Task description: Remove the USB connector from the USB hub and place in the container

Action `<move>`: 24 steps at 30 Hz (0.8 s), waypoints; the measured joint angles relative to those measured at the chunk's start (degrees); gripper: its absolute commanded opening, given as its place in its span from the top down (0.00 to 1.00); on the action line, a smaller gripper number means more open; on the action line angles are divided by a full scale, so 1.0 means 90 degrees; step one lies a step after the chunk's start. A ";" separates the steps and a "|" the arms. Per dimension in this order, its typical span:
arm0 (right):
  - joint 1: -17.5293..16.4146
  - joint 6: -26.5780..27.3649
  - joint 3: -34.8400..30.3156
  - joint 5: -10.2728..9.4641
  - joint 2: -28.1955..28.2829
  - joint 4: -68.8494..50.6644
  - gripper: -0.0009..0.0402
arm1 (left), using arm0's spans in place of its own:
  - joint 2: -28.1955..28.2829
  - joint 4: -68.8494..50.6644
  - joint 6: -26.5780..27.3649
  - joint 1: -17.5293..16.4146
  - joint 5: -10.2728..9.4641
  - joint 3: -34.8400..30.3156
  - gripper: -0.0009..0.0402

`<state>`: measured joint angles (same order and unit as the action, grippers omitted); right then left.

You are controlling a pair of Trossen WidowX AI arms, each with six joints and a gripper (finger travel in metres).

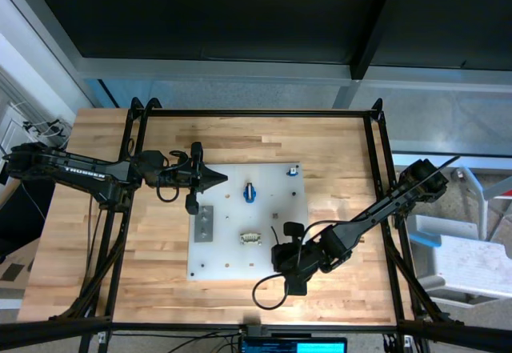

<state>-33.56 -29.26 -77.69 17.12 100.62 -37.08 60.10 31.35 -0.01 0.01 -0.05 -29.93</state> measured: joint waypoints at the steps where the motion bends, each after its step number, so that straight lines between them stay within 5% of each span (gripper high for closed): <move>1: 0.0019 0.0058 -0.0097 -0.0051 0.0058 -0.0109 0.98 | 0.0000 0.0000 0.0000 0.0000 0.0000 0.0000 0.98; 16: 0.0112 0.0544 -0.0913 -0.0576 0.0527 -0.0746 0.98 | 0.0000 0.0000 0.0000 0.0000 0.0000 -0.0002 0.98; 24: 0.0104 0.0500 -0.0903 -0.0525 0.0500 -0.0780 0.98 | 0.0000 0.0000 0.0000 0.0000 0.0000 0.0000 0.98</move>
<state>-32.62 -24.75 -85.82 12.40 105.12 -44.10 60.10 31.35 -0.01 0.01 -0.05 -29.93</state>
